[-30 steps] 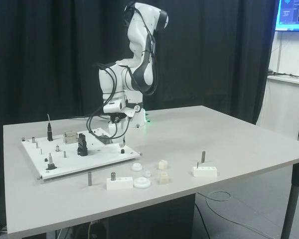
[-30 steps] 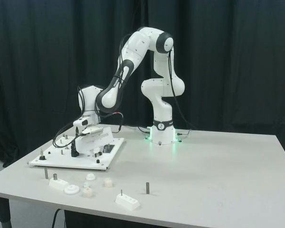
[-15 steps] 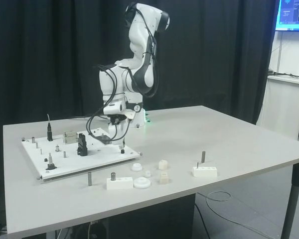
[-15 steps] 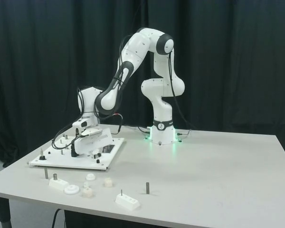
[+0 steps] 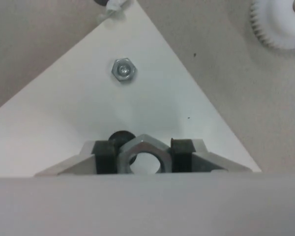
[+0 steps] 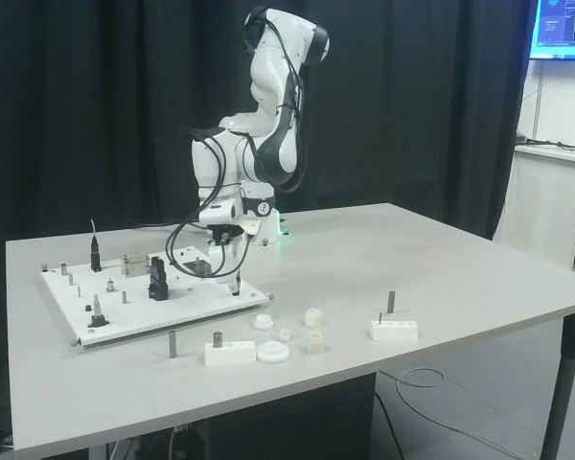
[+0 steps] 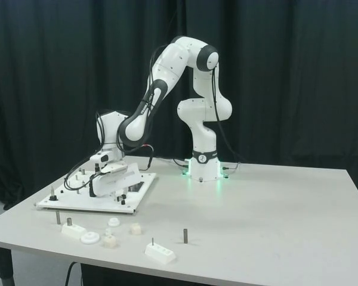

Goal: Insert bolt 4.

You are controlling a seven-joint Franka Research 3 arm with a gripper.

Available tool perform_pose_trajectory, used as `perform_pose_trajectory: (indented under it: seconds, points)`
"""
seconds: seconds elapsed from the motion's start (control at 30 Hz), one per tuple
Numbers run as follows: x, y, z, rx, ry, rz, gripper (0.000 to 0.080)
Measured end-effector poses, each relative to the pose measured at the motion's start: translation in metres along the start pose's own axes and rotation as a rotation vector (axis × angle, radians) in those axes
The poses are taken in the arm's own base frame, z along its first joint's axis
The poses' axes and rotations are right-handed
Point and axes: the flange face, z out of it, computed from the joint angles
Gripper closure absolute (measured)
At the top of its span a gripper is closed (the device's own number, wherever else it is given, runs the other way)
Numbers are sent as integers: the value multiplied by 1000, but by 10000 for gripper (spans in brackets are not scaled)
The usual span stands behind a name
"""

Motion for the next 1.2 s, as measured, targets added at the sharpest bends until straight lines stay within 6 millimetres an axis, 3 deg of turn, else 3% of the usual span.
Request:
perform_pose_trajectory:
  seconds: [1.2]
  points:
    - [-5,1,6,52,-13,-10,574]
